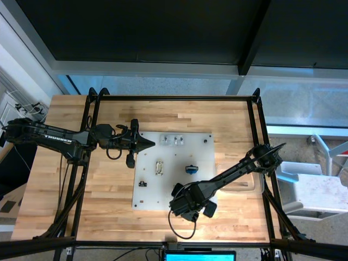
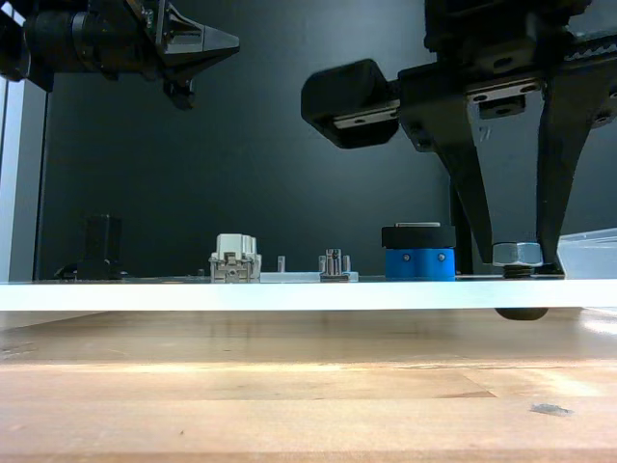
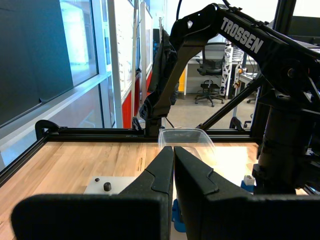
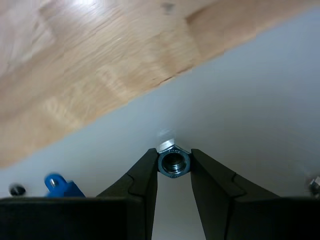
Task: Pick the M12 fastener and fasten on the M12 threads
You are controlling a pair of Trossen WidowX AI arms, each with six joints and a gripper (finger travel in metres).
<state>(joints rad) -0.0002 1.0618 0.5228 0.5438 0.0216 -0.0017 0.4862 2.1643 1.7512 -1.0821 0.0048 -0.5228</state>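
- The clear container (image 1: 246, 184) sits on the wooden surface (image 1: 60, 185), just beside the right edge of the white board (image 1: 157, 191). The right arm reaches across above it.
- The M12 nut (image 4: 173, 163) is not in that container. It sits on its stud at the board's near right edge, with a thin strip of black showing beneath it.
- The right end effector (image 2: 519, 262) points straight down, its two fingers clamped on opposite sides of the nut.
- A blue-topped part (image 2: 418, 253) stands near the nut, clear of the fingers.
- The left end effector (image 3: 173, 148) hangs high over the board's far left side, fingers pressed together and holding nothing.
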